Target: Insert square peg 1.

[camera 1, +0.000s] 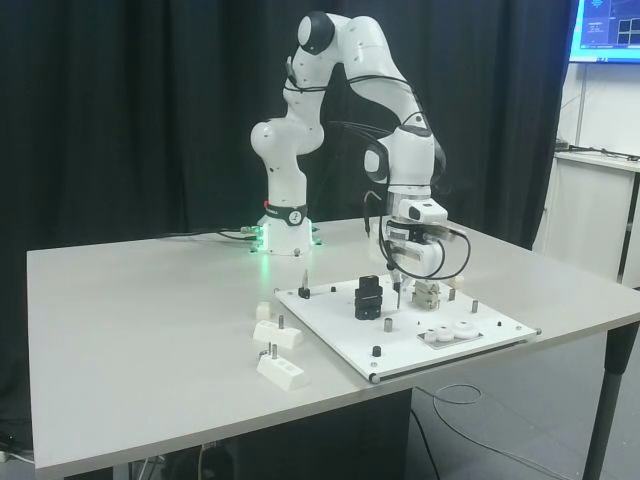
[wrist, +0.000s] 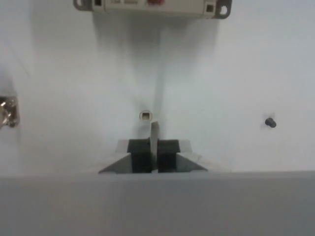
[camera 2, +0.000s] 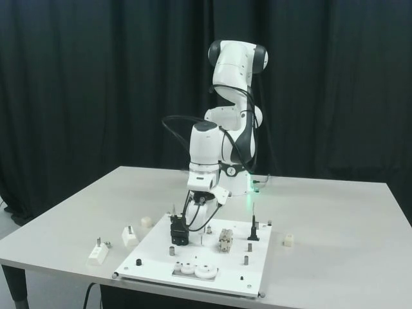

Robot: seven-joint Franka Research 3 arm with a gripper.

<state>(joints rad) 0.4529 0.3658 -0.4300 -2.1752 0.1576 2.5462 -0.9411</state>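
Note:
In the wrist view my gripper [wrist: 154, 156] is shut on a thin grey square peg [wrist: 154, 135], which stands upright between the black pads [wrist: 140, 155]. The peg's tip hangs just above the white board [wrist: 221, 88], a little beside a small square hole [wrist: 145, 116]. From the first room view the gripper [camera 1: 398, 280] points straight down over the middle of the board [camera 1: 330, 310], with the peg [camera 1: 398, 294] close to the surface. The second room view shows the gripper [camera 2: 202, 205] low over the board [camera 2: 154, 257], next to a black block [camera 2: 178, 230].
The board carries a black block [camera 1: 368, 297], a grey connector block [wrist: 152, 6], white gears [camera 1: 450, 335], a small black knob [wrist: 270, 122] and several upright pegs. Two white peg holders [camera 1: 278, 333] [camera 1: 282, 370] stand on the grey table [camera 1: 130, 320] beside the board. A metal part [wrist: 7, 112] sits at the wrist picture's edge.

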